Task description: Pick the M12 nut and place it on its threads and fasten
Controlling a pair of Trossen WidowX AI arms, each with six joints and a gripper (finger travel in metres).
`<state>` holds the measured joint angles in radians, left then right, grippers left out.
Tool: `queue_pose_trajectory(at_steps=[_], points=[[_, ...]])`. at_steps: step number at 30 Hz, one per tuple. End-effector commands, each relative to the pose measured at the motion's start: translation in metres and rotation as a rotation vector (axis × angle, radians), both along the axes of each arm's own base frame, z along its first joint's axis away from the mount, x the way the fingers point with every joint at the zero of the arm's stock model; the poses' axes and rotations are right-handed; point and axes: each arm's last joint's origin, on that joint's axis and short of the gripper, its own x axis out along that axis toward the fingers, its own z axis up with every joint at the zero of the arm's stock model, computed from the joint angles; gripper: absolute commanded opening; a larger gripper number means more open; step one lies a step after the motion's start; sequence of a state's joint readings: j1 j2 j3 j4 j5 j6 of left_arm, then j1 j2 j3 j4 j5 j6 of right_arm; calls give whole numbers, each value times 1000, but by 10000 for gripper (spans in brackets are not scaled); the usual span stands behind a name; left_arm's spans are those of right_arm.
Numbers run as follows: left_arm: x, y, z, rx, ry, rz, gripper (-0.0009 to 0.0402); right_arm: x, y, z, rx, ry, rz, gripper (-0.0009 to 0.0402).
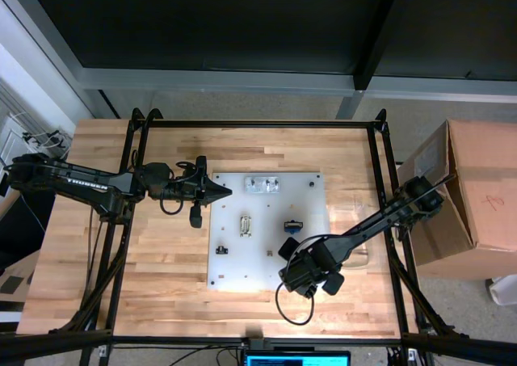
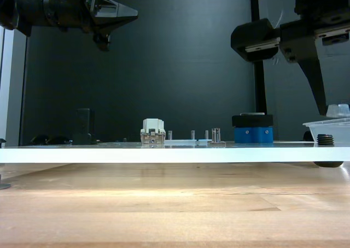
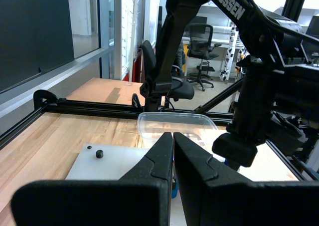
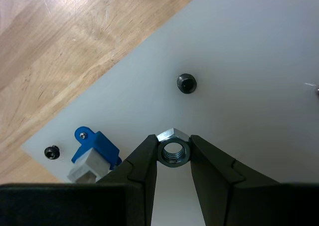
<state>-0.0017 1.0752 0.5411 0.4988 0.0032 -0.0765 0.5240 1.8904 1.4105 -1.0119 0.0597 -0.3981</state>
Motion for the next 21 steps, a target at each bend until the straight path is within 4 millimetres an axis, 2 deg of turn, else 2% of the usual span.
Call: queue_pose_trajectory(at_steps=[1,21], points=[[0,0,0,0,0,0,0,1,1,-8,-9,16,2,4],[0,0,0,0,0,0,0,7,6,-19,3,-5,4,4]])
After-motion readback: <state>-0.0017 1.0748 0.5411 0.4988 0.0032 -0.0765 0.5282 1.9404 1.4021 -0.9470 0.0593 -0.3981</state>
